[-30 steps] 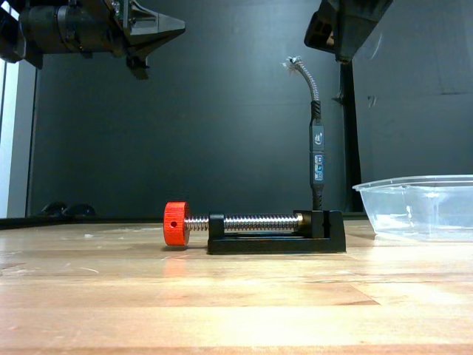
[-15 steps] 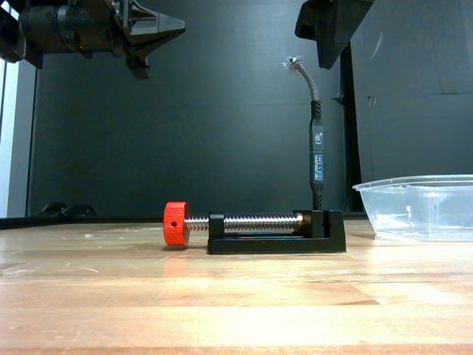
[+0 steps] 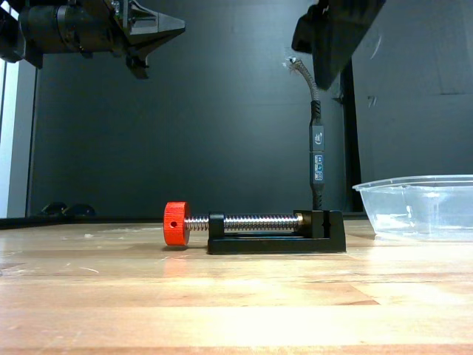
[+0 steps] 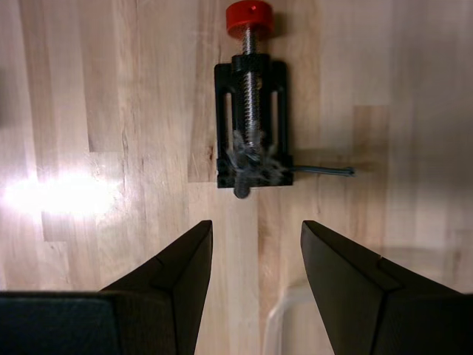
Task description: Remove the USB-C connector from the USB-C receptacle and place in the container
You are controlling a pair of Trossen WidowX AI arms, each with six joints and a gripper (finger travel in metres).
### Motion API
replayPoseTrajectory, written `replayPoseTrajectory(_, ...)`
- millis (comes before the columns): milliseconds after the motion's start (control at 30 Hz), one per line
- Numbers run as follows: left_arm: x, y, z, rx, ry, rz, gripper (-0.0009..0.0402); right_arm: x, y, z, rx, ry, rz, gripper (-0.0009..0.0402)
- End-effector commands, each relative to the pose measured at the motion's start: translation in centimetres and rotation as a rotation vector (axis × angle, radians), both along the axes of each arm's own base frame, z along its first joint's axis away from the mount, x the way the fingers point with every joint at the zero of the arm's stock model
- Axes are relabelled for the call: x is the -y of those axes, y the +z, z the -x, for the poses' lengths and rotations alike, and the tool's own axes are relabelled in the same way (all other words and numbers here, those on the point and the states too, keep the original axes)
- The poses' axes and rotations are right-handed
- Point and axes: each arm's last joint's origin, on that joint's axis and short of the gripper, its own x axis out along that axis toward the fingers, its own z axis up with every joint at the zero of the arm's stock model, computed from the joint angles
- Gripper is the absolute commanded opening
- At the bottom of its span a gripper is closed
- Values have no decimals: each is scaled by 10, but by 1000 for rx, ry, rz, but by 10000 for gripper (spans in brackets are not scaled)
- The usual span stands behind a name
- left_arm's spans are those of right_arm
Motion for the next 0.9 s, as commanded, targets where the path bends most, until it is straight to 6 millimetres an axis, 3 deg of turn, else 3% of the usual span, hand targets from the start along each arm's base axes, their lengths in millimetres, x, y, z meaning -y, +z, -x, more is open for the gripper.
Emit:
replayPoseTrajectory(33, 0, 0, 0, 0, 0, 0, 0, -2, -9, -6, -12, 8, 5, 165)
replayPoseTrajectory(267, 0, 0, 0, 0, 0, 0, 0, -8, -31, -17, -36, 14, 15, 165)
replayPoseTrajectory(633, 0, 0, 0, 0, 0, 0, 0, -10, -49, -20, -42, 20, 22, 163)
replayPoseTrajectory(900, 0, 0, 0, 0, 0, 0, 0, -10, -53, -20, -36, 22, 21, 103)
